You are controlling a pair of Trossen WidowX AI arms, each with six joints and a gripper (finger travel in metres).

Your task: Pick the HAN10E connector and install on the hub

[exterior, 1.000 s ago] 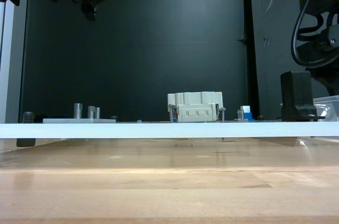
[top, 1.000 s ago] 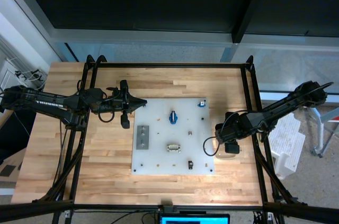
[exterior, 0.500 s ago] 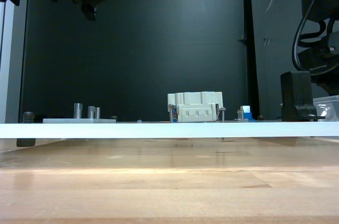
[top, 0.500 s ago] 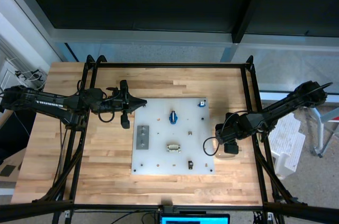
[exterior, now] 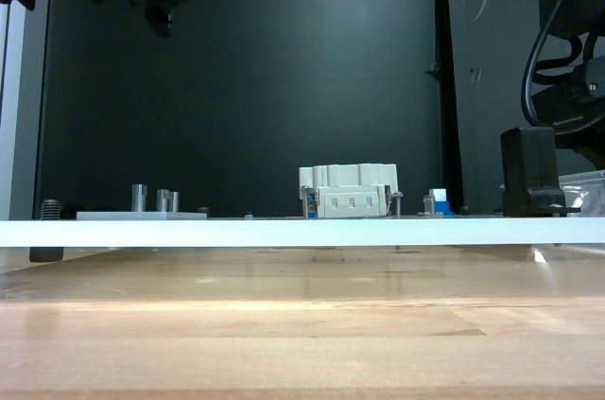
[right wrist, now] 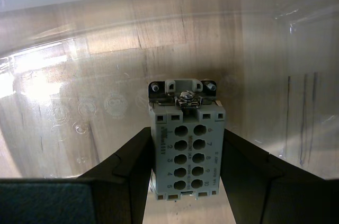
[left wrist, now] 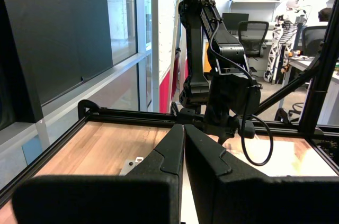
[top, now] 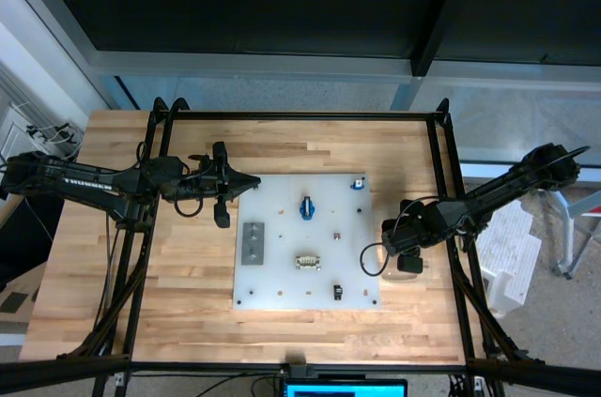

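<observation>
Right pincer (right wrist: 185, 138), beside the board's (top: 282, 205) right edge, clamps the HAN10E connector (right wrist: 186, 152) between both fingers; left pincer (left wrist: 184, 131), closed, hovers at its left edge.

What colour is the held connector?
Connector: grey-green, right wrist view. Right claw off board's right edge, left claw off its left.

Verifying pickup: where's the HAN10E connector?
Right wrist view: HAN10E connector sits clamped in the right gripper, right of the board; left gripper hovers at its far-left corner.
</observation>
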